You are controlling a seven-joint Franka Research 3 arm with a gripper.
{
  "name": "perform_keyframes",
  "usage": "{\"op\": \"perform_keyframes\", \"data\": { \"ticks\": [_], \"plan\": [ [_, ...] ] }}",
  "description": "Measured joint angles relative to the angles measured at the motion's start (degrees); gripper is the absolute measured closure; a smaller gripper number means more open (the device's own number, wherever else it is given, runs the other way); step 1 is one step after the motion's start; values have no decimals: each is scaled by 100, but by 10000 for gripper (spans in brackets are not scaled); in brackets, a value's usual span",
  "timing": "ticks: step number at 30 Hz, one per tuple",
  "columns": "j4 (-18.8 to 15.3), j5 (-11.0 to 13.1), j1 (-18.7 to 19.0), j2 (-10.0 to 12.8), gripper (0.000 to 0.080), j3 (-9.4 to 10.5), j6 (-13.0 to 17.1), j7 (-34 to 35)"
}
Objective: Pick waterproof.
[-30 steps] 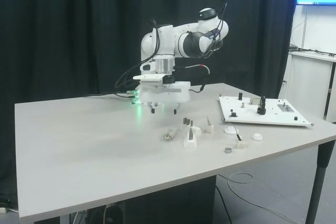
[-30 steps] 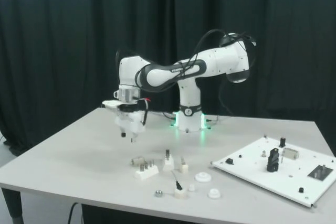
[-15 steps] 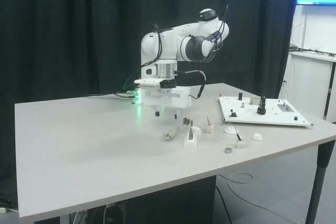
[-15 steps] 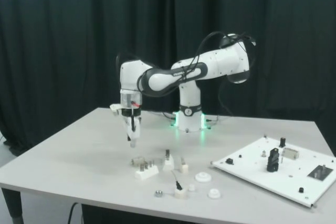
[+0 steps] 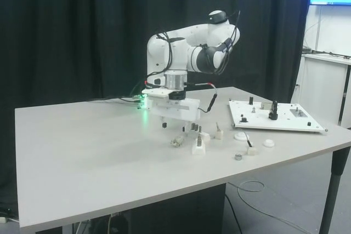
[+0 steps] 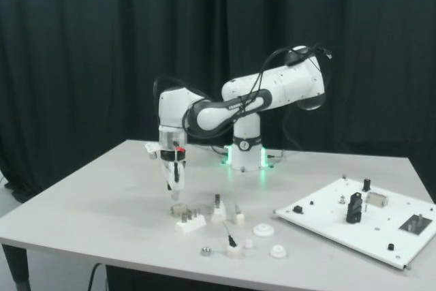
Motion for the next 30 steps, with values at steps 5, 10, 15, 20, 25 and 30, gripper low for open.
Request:
{"op": "perform_keyframes", "data": {
  "ticks": [5, 10, 15, 20, 25, 30],
  "plan": [
    [-1, 79, -3, 8, 3, 135, 71, 0],
    [-1, 99, -8, 22, 3, 261, 130, 0],
    [-1, 132, -13, 44, 3, 359, 162, 0],
    [-1, 171, -15, 60, 3, 444, 199, -7],
    [-1, 228, -19, 63, 3, 530, 249, -8],
    [-1, 318, -24, 66, 3, 604, 323, -8]
  ]
}}
